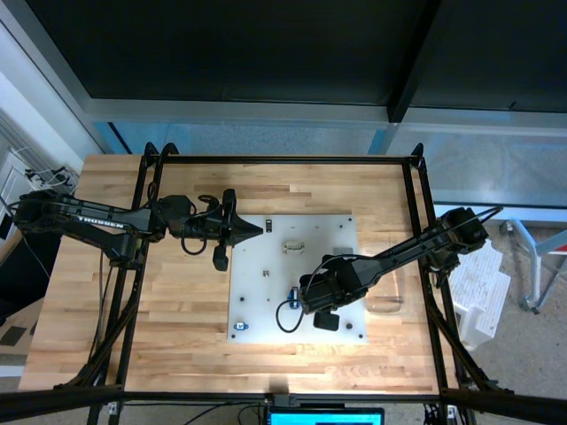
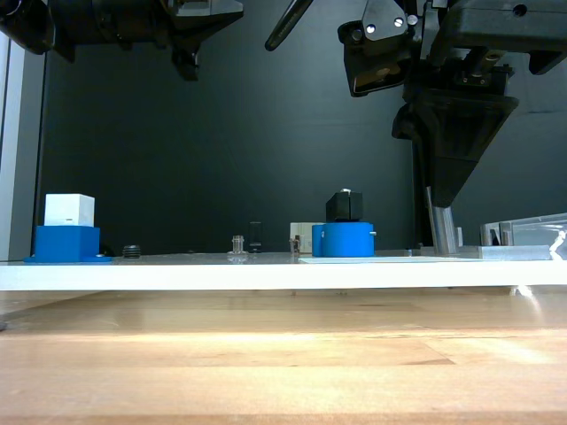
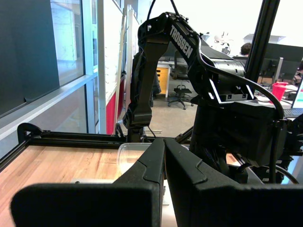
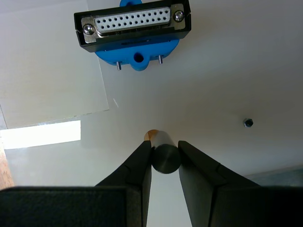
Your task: Pick the 16mm cylinder and install on the taskboard
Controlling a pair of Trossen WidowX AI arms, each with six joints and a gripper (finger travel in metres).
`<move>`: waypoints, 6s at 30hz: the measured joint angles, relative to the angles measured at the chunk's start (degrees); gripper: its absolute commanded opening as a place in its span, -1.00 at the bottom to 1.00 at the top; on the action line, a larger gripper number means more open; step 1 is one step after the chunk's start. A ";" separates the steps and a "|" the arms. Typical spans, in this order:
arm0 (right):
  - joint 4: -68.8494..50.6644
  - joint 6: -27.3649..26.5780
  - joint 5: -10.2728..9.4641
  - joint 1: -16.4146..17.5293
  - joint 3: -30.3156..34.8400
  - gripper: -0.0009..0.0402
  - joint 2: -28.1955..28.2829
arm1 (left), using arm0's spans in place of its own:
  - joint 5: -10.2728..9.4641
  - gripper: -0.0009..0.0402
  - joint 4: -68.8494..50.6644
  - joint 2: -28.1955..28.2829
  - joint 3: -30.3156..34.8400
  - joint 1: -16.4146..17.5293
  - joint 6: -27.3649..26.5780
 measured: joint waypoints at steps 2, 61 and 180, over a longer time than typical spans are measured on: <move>0.11 -0.24 -0.04 0.00 0.00 -0.95 0.00 | -0.02 -0.96 0.00 0.00 0.02 0.00 0.00; 2.29 -1.42 -0.22 0.13 -0.15 -0.95 0.13 | -0.02 -0.96 0.02 0.00 0.02 0.02 0.00; 14.80 -0.83 7.54 3.91 -10.16 -0.95 -8.98 | -0.02 -0.96 0.00 0.00 0.00 0.00 0.00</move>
